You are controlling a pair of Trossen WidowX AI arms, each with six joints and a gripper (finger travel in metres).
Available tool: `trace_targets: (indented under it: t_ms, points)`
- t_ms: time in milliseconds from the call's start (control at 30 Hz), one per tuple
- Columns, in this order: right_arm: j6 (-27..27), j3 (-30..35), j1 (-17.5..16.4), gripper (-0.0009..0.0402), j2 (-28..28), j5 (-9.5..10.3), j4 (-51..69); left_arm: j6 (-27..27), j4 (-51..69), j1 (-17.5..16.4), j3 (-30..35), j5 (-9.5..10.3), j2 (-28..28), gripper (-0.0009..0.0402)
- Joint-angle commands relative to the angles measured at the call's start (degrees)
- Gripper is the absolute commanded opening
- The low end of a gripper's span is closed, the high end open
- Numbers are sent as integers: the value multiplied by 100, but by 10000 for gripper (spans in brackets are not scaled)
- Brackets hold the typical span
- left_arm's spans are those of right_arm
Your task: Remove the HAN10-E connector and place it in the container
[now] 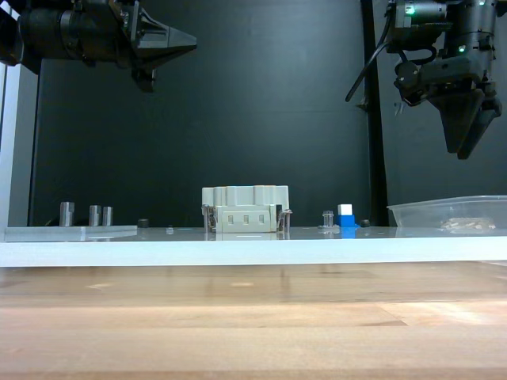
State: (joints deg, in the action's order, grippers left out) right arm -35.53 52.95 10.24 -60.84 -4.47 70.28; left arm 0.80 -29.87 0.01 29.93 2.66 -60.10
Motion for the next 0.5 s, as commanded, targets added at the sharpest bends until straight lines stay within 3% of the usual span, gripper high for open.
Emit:
trace_targets:
  t_ms: [33, 500]
  points:
    - [-4, 2, 0, 245, 0, -2, -31, 0, 0, -2, 2, -2, 0, 0]
    - [-4, 0, 0, 244, 0, -2, -122, 0, 0, -2, 2, -2, 0, 0]
